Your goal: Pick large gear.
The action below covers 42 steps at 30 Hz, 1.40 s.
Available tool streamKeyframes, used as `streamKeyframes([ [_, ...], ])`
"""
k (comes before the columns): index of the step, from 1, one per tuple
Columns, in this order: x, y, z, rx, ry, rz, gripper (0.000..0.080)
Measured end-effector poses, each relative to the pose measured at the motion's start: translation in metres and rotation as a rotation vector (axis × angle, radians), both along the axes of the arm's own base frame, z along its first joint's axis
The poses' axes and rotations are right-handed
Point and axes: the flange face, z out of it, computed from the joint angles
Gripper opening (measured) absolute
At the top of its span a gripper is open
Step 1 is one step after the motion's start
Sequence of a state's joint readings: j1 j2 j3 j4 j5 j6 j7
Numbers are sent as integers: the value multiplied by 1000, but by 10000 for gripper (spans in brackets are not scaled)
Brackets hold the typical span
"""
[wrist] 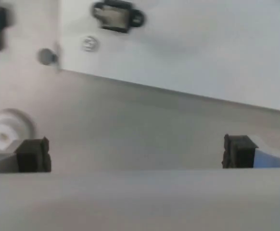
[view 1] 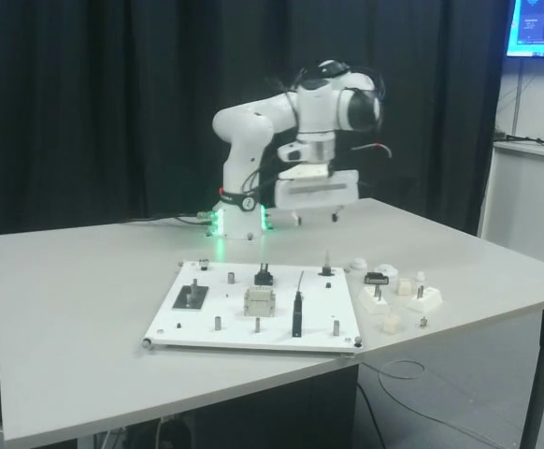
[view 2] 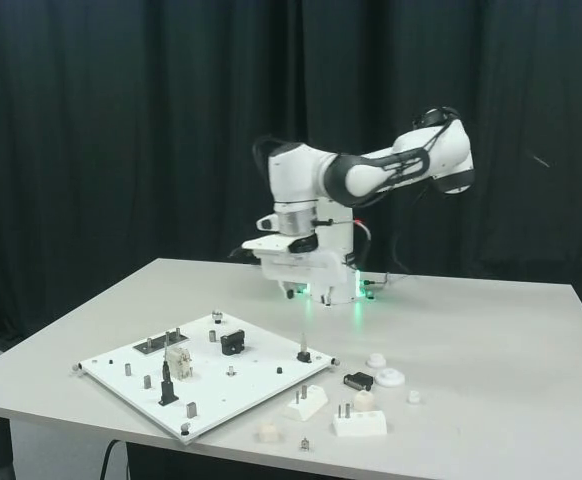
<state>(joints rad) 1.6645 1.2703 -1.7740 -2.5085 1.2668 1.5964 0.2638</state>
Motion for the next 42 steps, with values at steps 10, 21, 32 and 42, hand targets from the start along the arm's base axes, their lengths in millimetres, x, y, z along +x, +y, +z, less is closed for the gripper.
streamKeyframes([
  [10, 16, 70, 6, -93, -78, 63, 800],
  [21, 34, 118, -8, -157, -122, 158, 800],
  [32, 52, 142, -26, -145, -129, 116, 800],
  [42, 63, 157, -47, -113, -106, 8, 800],
])
